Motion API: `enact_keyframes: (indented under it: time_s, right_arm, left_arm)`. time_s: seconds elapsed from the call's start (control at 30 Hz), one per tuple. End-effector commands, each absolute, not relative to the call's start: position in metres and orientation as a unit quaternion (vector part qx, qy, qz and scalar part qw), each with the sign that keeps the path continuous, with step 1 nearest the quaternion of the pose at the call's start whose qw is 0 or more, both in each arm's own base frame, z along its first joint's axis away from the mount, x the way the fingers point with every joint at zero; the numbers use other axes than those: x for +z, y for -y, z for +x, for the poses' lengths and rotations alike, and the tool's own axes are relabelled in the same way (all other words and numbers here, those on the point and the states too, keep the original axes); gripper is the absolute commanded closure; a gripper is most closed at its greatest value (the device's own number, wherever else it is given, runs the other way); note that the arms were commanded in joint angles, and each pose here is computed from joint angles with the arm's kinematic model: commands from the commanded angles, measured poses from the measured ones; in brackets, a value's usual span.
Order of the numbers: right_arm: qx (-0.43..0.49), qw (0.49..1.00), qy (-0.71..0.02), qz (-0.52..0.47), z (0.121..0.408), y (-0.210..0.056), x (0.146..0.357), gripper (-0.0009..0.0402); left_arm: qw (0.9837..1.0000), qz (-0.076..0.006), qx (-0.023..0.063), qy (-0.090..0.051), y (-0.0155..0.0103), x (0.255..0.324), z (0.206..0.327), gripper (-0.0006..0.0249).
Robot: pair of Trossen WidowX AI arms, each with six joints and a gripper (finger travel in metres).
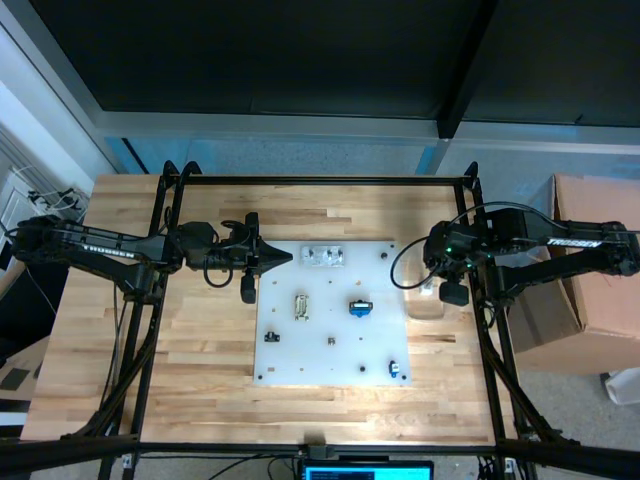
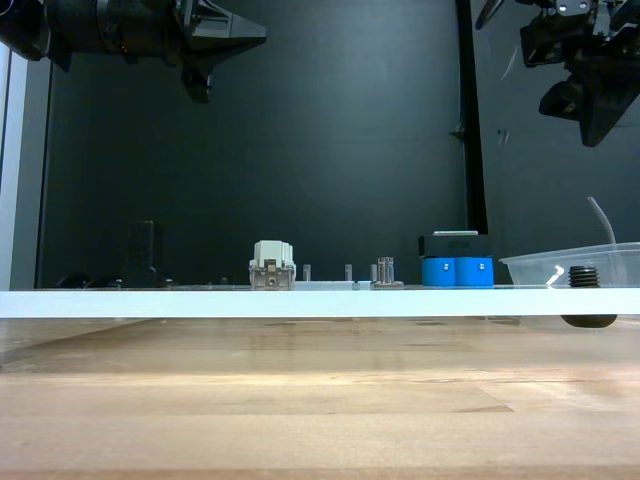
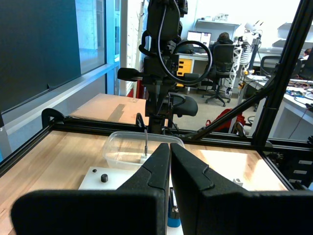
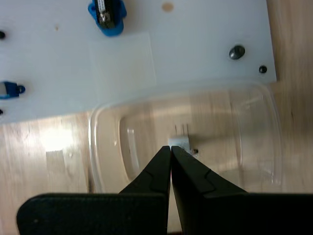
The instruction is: Pick the RJ45 connector and install on the taskboard
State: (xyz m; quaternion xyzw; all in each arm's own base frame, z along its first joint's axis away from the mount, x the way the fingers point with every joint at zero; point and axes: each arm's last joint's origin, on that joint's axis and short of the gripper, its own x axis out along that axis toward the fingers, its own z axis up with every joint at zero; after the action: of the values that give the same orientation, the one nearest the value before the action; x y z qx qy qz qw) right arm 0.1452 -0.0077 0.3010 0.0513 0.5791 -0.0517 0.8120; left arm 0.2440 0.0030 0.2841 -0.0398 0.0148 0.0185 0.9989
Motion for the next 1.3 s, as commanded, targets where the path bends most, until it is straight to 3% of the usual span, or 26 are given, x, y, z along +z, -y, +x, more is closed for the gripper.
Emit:
enact_keyframes:
  time_s: [0.03, 0.47, 0.9, 1.3]
  right_arm:
    - [-0.051, 0.809, -0.583, 0.052, 0.145, 0.007, 0.300, 0.0393]
    - [-0.053, 0.804, -0.590, 0.051, 0.145, 0.007, 0.296, 0.0390]
    - [-0.059, 0.797, -0.600, 0.046, 0.147, 0.008, 0.277, 0.0279]
    - [-0.059, 0.784, -0.617, 0.045, 0.146, 0.008, 0.250, 0.0258]
  left_arm:
    - [0.9989, -0.0398, 0.0185, -0.014, -0.0030, 0.2843, 0.244, 0.0242]
    - [0.9989, -0.0398, 0.0187, -0.014, -0.0031, 0.2843, 0.244, 0.0242]
    - [0.9989, -0.0398, 0.0187, -0.014, -0.0031, 0.2843, 0.244, 0.0242]
    - [0.9989, -0.0398, 0.0187, -0.014, -0.0031, 0.2843, 0.244, 0.0242]
